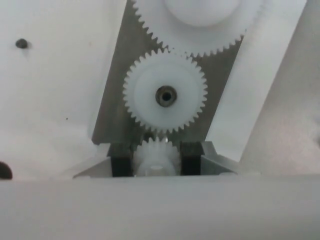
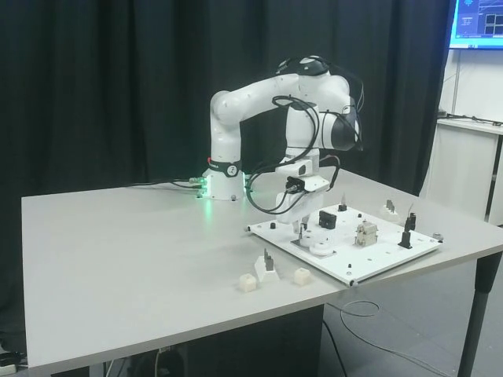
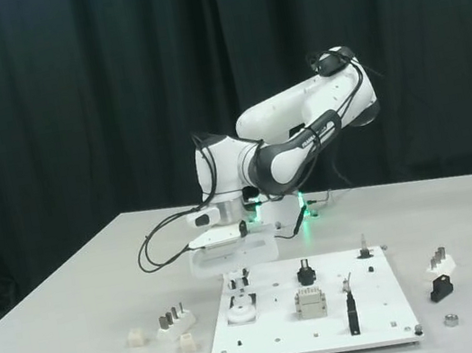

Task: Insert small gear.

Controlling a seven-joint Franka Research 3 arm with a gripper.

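My claw [image 1: 156, 159] was closed on the small gear [image 1: 156, 156], one black finger pad [image 1: 120, 159] pressed against each flank of it, so the jaws stood only as far apart as the gear is wide. The gear hung just beside the middle gear [image 1: 165, 93], their teeth close enough that I could not tell whether they touched, and beyond that one sat the large gear [image 1: 200, 22], both already seated on the grey plate [image 1: 117, 100]. In the room views my arm [image 3: 288, 135] was bent low over the left part of the white board [image 3: 310, 310] on the table [image 2: 118, 251], with the claw close above the gear station. As I judged it, the step in hand was the final lowering onto the peg, which the gear itself hid from me. To do it well I meant to keep the gear level and centred over where the peg should be, descend slowly, and allow a slight twist so its teeth would slip between the middle gear's rather than ride on top of them. I meant to release only once it sat level with its neighbour.
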